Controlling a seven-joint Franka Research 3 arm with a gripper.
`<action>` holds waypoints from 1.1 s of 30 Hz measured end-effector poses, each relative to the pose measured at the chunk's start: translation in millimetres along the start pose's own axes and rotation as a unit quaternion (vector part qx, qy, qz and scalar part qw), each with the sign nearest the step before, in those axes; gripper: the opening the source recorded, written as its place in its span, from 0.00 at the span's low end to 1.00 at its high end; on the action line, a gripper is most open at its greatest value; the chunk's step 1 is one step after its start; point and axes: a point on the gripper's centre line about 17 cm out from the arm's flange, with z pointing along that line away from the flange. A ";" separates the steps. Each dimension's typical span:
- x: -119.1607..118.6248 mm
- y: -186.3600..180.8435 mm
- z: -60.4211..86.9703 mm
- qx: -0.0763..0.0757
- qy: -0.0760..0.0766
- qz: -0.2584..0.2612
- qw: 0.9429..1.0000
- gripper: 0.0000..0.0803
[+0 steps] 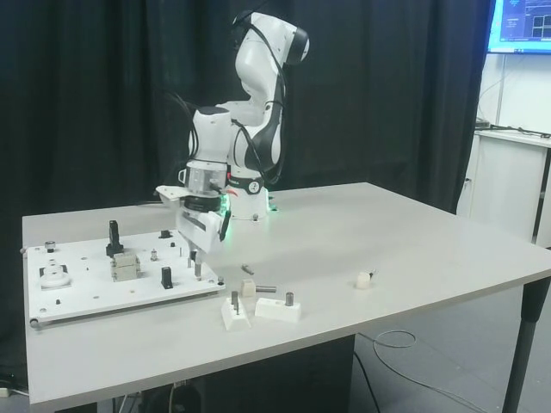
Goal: Insert square peg 4.
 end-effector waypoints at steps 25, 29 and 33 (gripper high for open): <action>-7.1 -0.6 3.6 0.000 -0.001 0.021 1.000 0.19; -5.9 -1.3 3.3 0.002 0.002 0.023 1.000 0.19; -5.1 -1.5 3.7 0.002 0.003 0.025 1.000 0.19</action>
